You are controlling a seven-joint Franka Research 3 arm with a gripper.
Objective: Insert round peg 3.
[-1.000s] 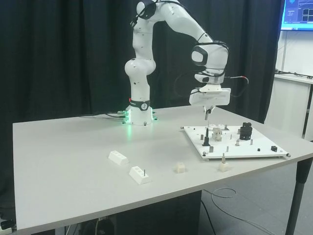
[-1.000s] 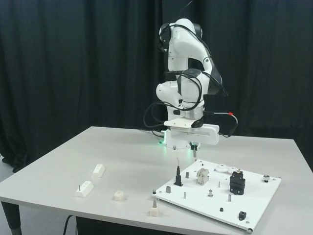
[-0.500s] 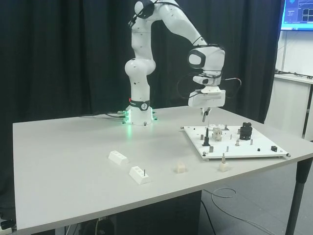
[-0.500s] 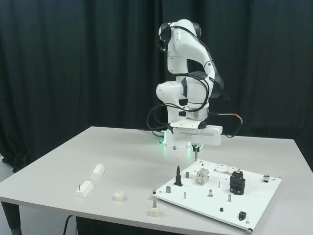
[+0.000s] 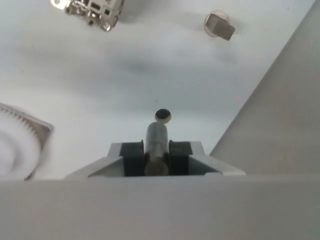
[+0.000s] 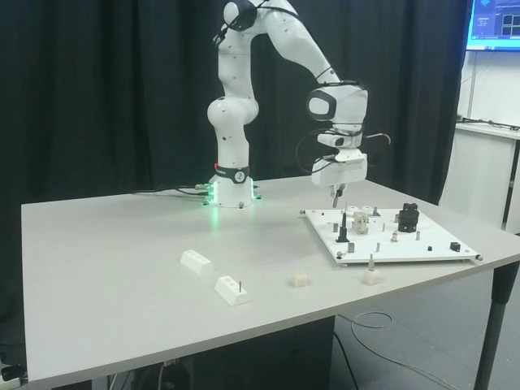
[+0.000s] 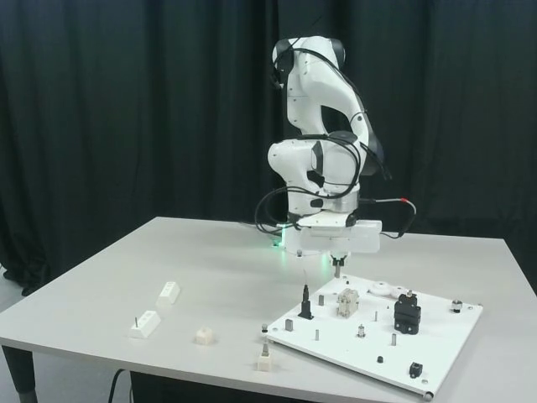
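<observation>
A short grey round peg point(image 5: 157, 145) stands upright between my gripper's point(image 5: 156, 159) black pads, and the gripper is shut on it. Just beyond the peg's tip, a small round hole point(image 5: 162, 116) shows in the white assembly board point(image 5: 125, 70). In the room views the gripper point(image 6: 334, 188) point(image 7: 337, 264) hangs a little above the board's point(image 6: 410, 246) point(image 7: 440, 344) rear corner, the one nearest the arm's base. The peg point(image 7: 337, 271) points straight down and is apart from the board.
On the board are a white gear point(image 5: 15, 147), a metal connector point(image 5: 92, 10), a small grey square peg point(image 5: 220, 27), a black block point(image 6: 408, 218) and several upright pins. Two white blocks point(image 6: 196, 261) point(image 6: 232, 290) and two small pale holders point(image 6: 300, 279) point(image 6: 371, 275) lie on the grey table point(image 6: 106, 244).
The hand has turned about its vertical axis and shifted slightly toward the arm's base over the board's corner. The peg stays held.
</observation>
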